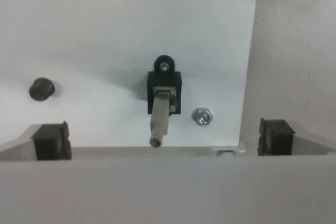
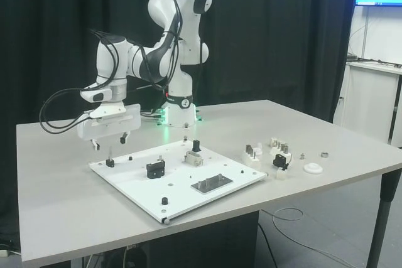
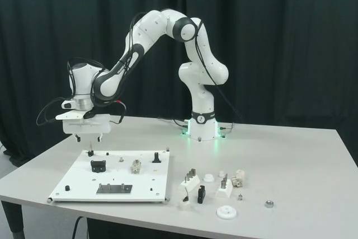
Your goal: Pick D-SUB.
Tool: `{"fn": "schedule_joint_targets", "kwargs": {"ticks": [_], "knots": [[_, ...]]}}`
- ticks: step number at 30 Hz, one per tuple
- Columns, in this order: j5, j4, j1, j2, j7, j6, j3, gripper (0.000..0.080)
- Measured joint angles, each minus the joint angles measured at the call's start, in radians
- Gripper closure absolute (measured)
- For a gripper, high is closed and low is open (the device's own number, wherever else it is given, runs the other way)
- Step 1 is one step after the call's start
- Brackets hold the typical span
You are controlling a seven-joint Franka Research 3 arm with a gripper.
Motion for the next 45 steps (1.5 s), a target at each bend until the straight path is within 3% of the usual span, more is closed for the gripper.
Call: {"fn": "schedule_joint_targets", "kwargs": {"ticks": [31, 45], "knots": [[0.002, 0.012, 0.001, -0.008, 0.008, -0.026, -0.011, 0.0003], [0.058, 0.012, 0.05, -0.044, 0.03, -0.1, -0.008, 0.0003]]}}
